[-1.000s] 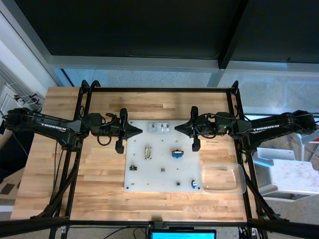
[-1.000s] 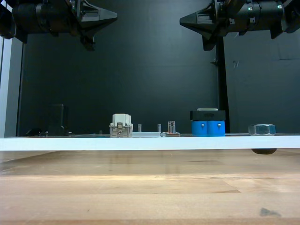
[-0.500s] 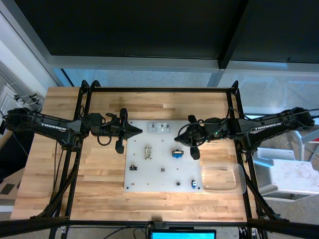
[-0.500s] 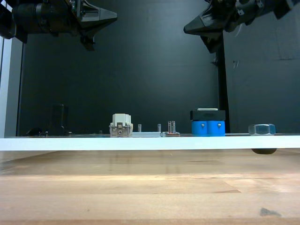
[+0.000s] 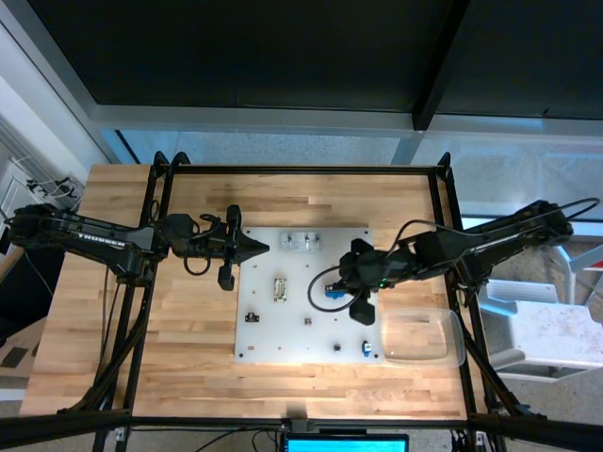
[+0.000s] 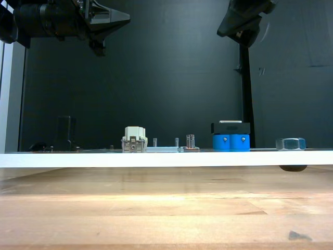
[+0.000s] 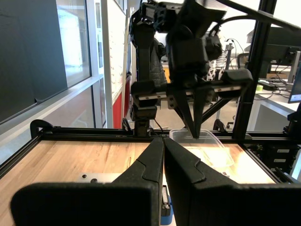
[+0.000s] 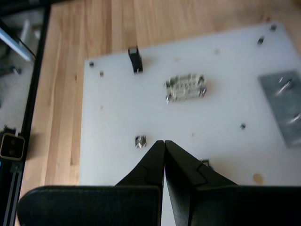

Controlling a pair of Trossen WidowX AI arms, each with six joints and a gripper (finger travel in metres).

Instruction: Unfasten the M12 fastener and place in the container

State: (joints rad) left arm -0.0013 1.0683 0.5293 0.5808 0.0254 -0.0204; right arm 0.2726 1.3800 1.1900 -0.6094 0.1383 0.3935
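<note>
Two robot arms hang over a white task board on a wooden desk, both sets of jaws closed tight and empty.

The right gripper (image 8: 164, 143) has its jaws pressed together with nothing between them; it tilts down toward the white board (image 5: 283, 325), high above the blue connector (image 5: 332, 294). The left gripper (image 7: 163, 140), jaws likewise pressed together, hangs level above the board's far left corner, pointing toward the right arm. The M12 fastener (image 6: 290, 143), a small silver nut, sits on its stud near the board's near right edge, well below both grippers. The container (image 5: 443, 350), a clear shallow tub, lies on the desk (image 5: 141, 358) just beside the board's right edge; the nut is outside it.
</note>
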